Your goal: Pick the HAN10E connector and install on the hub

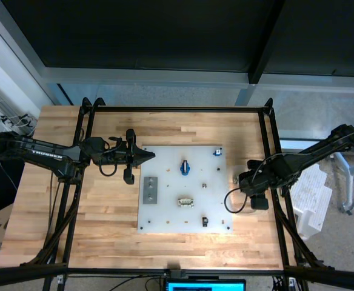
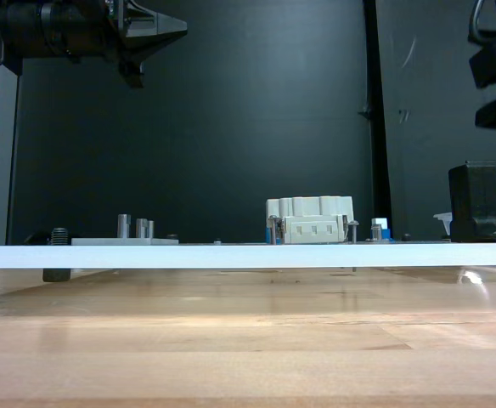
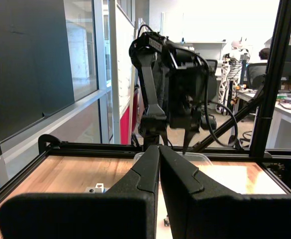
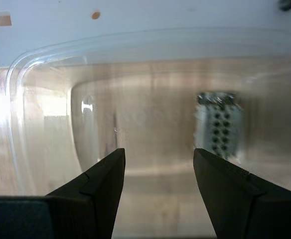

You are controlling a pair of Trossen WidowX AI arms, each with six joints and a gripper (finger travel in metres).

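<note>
Overhead view of a wooden table (image 1: 56, 200) with a white board (image 1: 165, 221) at the centre of the frame.

Nearest, at the lower centre of the board, sits a small black part (image 1: 205, 221). Just beyond it, slightly left, the hub (image 1: 186, 202) rests flat on the board with nothing in it. To its left stands a grey block (image 1: 150, 189). Farther back, at mid-board, is a blue part (image 1: 185, 167).

At the same depth, right of centre, the right gripper (image 4: 158, 154) hangs over a clear plastic tray (image 4: 41, 99) just off the board's right edge. Its fingers are spread apart and hold nothing. The connector (image 4: 219, 130) lies in the tray beneath them, pin dots facing up. It is not centred in the gap but lies closer to one finger.

Farther back, left of centre, the left gripper (image 1: 145, 156) hovers above the board's far left corner. Its fingers are pressed together on nothing, and it looks parked.

The task appears to be at the approach for the pick: the connector is not yet grasped. Next, the right gripper likely needs to shift sideways until the connector sits between its fingers. It would then descend into the tray, clear of the wall, and close across the block's sides. After that come the lift and the carry to the hub.
</note>
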